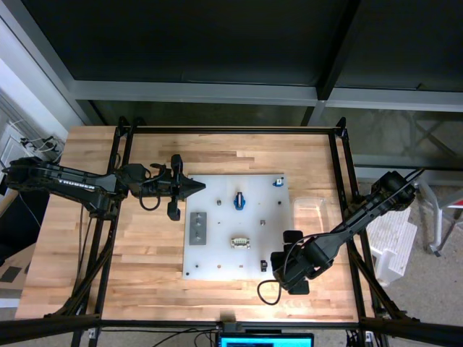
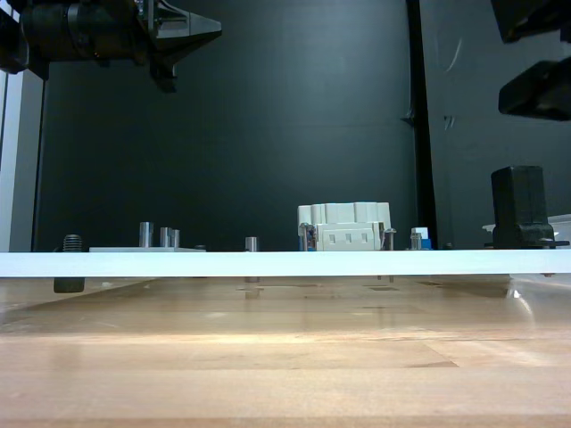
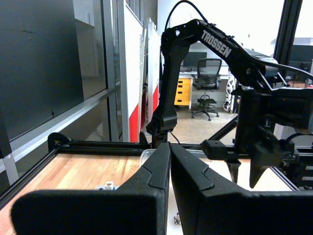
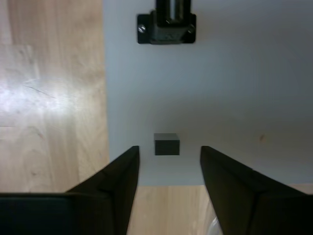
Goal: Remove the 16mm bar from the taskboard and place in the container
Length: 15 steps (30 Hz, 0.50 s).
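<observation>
The 16mm bar (image 4: 167,144) sits on the taskboard (image 1: 221,224) close to its near right corner, just in from the board's right edge. From straight above it shows as a small, dark, squarish block. It seems to stand on end with its long axis rising from the board, but its length cannot be judged. The right pincer (image 4: 169,149) hangs over it pointing down, its fingers spread wide, one on each side of the bar, gripping nothing. Just past the bar, further in on the board, a black mount (image 4: 166,27) is screwed down. A beige connector (image 1: 240,243), a grey block (image 1: 197,228) and a blue knob (image 1: 239,200) stand well apart from the bar. The container (image 1: 309,208) rests on the desk (image 1: 145,246) just beside the board's right edge, towards the far side. The left pincer (image 1: 201,187) hovers high above the board's far left corner, fingers pressed together, empty.
</observation>
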Each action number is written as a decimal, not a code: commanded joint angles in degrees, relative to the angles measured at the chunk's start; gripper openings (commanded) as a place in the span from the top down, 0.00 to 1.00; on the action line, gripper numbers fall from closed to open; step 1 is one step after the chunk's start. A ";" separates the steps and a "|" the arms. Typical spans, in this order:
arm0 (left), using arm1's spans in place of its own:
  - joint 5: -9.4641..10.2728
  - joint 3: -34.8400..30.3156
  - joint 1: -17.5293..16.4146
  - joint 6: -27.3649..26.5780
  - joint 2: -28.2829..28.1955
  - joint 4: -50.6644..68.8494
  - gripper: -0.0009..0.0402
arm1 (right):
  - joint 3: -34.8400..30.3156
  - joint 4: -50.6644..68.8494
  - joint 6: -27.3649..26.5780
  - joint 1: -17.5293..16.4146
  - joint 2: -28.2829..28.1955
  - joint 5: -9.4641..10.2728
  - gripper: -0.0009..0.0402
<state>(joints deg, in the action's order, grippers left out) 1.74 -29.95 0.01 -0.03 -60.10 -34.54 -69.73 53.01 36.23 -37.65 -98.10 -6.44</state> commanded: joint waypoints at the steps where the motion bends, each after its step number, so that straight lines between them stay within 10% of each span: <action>1: 0.00 0.00 -0.02 0.00 -0.02 0.00 0.98 | 0.63 -0.76 0.02 0.00 0.04 -0.04 0.45; 15: 0.00 0.00 0.00 0.00 -0.02 0.00 0.98 | 5.66 -7.30 0.39 -0.24 0.04 -0.09 0.52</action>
<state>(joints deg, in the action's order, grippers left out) 1.74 -29.95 0.01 -0.03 -60.10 -34.54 -64.20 45.84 36.58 -37.87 -98.10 -6.46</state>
